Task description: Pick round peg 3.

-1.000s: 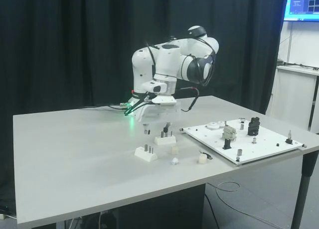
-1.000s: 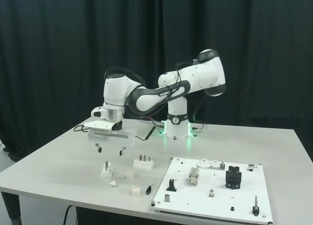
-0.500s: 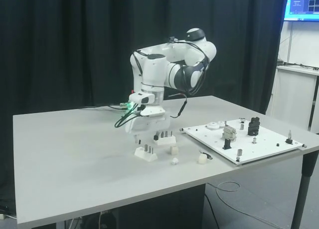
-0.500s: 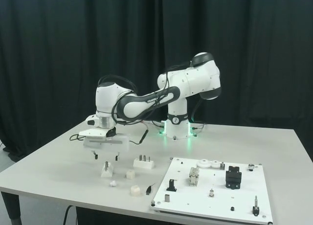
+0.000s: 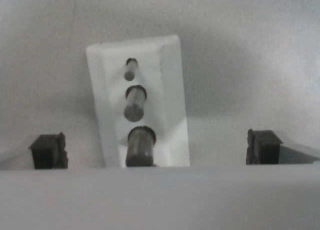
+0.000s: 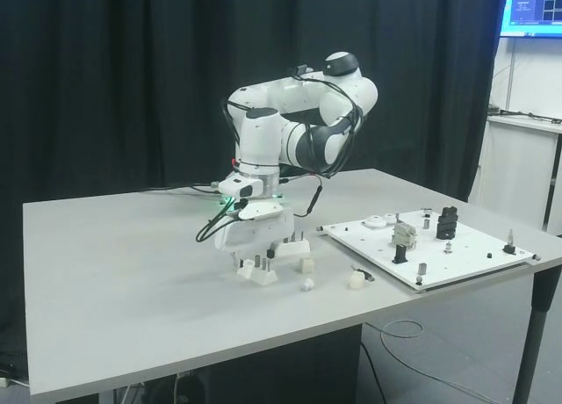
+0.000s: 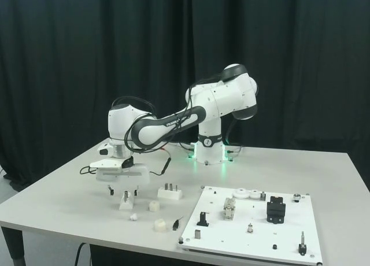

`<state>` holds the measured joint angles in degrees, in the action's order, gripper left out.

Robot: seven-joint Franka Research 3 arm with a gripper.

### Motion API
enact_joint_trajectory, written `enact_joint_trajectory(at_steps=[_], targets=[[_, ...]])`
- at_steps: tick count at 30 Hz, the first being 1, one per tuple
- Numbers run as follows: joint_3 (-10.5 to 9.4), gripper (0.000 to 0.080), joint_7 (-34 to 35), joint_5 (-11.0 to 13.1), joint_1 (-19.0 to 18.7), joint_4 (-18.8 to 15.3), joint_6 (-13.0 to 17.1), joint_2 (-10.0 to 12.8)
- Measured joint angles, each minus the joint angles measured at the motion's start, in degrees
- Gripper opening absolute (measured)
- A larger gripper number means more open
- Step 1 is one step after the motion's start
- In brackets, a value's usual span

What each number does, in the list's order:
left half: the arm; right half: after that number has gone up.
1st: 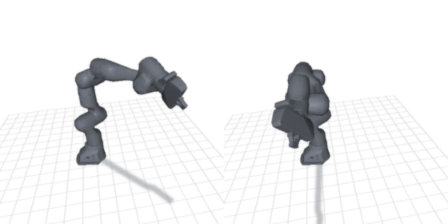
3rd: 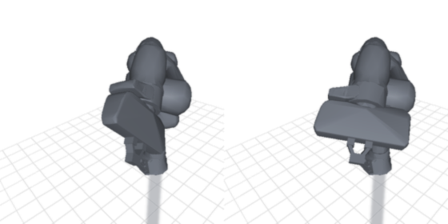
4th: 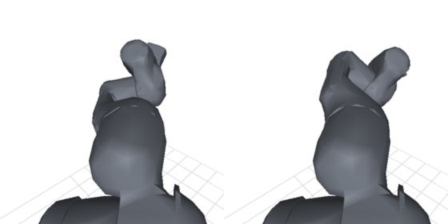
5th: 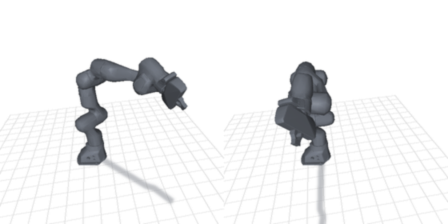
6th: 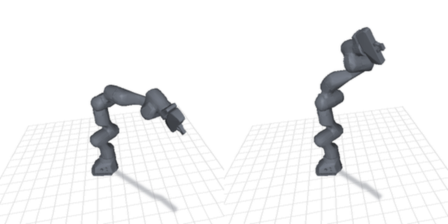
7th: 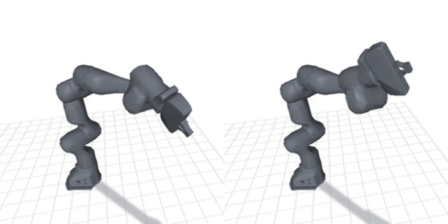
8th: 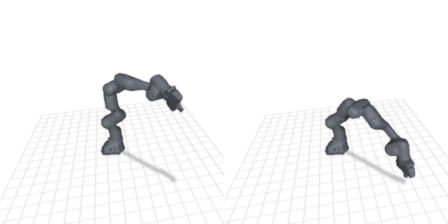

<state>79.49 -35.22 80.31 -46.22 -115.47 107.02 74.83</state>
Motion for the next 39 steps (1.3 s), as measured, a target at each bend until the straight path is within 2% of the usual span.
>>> enact_joint_trajectory(at_steps=[10, 11, 17, 18, 22, 23, 31, 32, 39], targets=[[-0.64, 0.08, -0.16, -0.04, 0.97, 1.1, 0.0, 0.54], [-0.67, 0.0549, -0.16, -0.06, 0.98, 1.12, 0.0, 0.56], [-0.84, 0.0549, -0.16, -0.18, 0.99, 1.21, 0.0, 0.57], [-0.85, 0.0368, -0.16, -0.19, 0.99, 1.22, 0.0, 0.57], [-0.89, 0.0368, -0.16, -0.24, 0.99, 1.36, 0.0, 0.57], [-0.89, 0.0186, -0.15, -0.27, 0.99, 1.4, 0.0, 0.57], [-0.9, 0.0186, -0.13, -0.43, 0.99, 1.68, 0.0, 0.57], [-0.89, 0.0109, -0.11, -0.46, 0.99, 1.7, 0.0, 0.57], [-0.57, 0.0109, 0.27, -0.88, 0.98, 1.77, -0.31, 0.56]])
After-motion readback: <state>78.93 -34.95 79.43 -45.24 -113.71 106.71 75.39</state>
